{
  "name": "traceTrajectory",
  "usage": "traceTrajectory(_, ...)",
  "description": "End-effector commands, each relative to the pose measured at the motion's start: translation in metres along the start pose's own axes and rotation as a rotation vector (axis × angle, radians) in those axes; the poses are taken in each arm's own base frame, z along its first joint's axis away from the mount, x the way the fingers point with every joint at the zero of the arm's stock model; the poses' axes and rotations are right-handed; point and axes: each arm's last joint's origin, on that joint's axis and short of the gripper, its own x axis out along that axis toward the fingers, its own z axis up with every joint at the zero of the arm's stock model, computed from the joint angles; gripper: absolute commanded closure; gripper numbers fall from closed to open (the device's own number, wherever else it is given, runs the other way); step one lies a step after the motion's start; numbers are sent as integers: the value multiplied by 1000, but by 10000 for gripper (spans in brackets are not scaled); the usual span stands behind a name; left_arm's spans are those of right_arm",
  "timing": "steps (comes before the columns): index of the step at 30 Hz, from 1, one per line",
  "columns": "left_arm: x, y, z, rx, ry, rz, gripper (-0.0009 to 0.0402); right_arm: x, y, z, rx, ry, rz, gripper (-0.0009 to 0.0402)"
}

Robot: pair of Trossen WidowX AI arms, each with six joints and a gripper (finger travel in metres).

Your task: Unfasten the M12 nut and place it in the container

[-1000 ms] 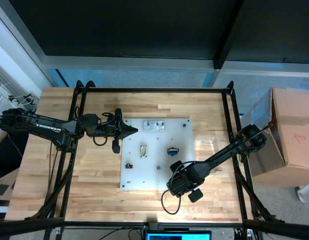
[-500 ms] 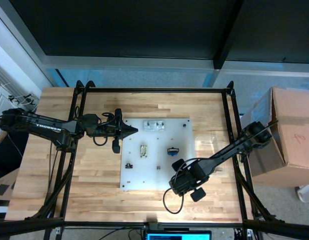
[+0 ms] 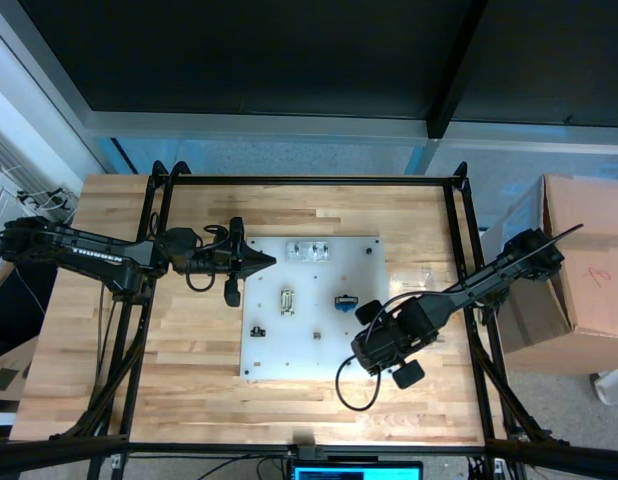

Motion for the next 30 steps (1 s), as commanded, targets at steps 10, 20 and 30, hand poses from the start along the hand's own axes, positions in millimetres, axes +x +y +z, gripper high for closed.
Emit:
traceTrajectory(10,0,0,0,0,0,0,393,0,-26,-71,182,28,-20,365)
traceTrajectory(20,0,0,0,0,0,0,393,5,-37,-113,262,43,-32,366)
traceTrajectory(30,0,0,0,0,0,0,393,32,-36,-126,302,70,-33,357)
